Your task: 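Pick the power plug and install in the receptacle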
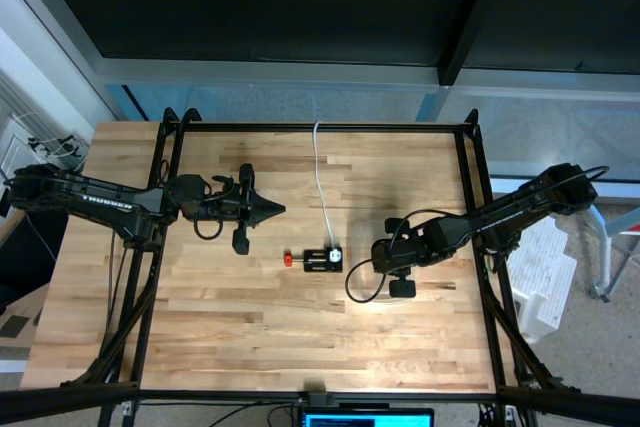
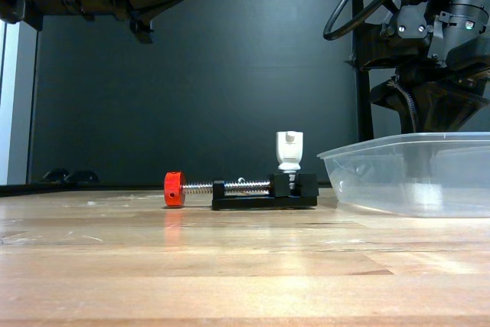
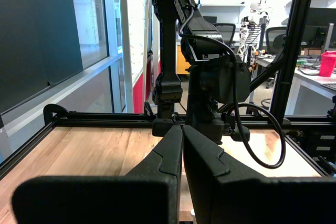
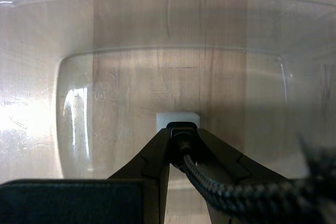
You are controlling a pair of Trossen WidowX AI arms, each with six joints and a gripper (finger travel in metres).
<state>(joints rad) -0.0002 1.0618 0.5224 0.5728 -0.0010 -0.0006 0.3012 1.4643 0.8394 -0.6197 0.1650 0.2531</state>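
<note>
Table [image 1: 250, 337]: light wooden top, with 2 arms reaching inward over it from the left and right edges.
Clear tray [image 2: 367, 181]: a see-through plastic box that stands on the table, to the right of the receptacle and just beside it in the low view.
Right gripper [image 4: 182, 132]: it points down into the clear tray, and its 2 fingers are pressed narrow on the power plug.
Power plug [image 4: 181, 128]: a tiny black block pinched between the right fingertips, inside the tray. I cannot tell if it touches the tray floor.
Braided cable [image 4: 231, 190]: dark, it runs from the plug back along the right gripper.
Whitish cube [image 4: 178, 117]: it lies on the tray floor, directly behind the plug and very close to it.
Receptacle [image 2: 289, 151]: the white socket stands upright in a black body [image 2: 264, 193] near the middle of the table, and it has nothing inserted in its top.
Red-orange knob [image 2: 174, 189]: it sits at the left end of the screw of that body.
Left gripper [image 1: 280, 209]: it hangs high over the table, to the left of the receptacle and well apart from it. Its fingers are pressed together with nothing between them, and the tips point toward the right arm.
White cable [image 1: 320, 177]: it goes from the receptacle away to the far edge of the table.
Black frame [image 1: 320, 127]: it runs along the far edge and both sides.
</note>
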